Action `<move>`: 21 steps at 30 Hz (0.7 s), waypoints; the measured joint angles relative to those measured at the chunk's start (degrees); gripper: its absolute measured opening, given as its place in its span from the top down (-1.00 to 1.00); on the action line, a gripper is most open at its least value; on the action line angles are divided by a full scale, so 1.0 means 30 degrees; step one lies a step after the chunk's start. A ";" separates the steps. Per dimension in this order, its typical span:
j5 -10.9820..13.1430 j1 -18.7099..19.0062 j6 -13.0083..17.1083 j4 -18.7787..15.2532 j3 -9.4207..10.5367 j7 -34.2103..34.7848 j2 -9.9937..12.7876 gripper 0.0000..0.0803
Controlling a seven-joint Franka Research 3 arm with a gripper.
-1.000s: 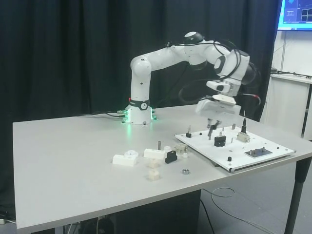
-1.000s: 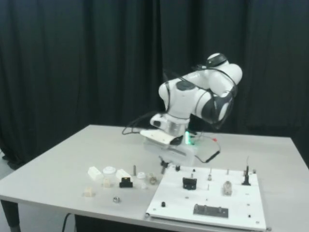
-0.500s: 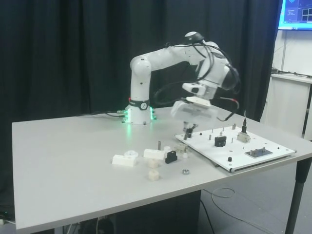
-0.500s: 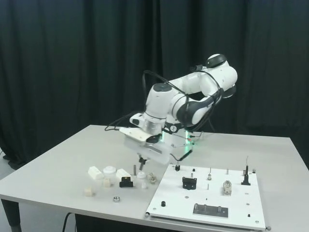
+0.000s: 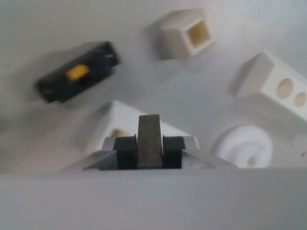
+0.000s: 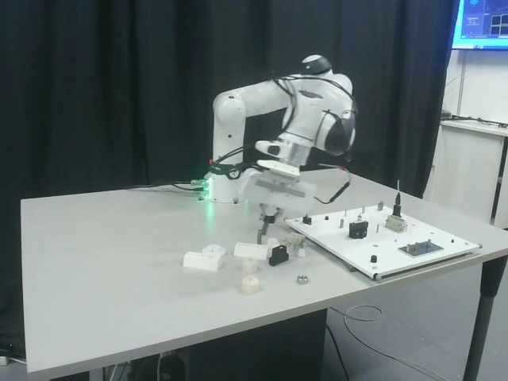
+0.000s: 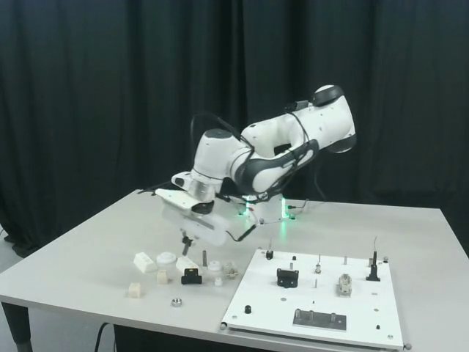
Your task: Place square peg 3.
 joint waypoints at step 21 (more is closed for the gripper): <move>0.5125 -0.3430 0.1326 -0.0578 0.1430 -0.4897 0.0617 0.73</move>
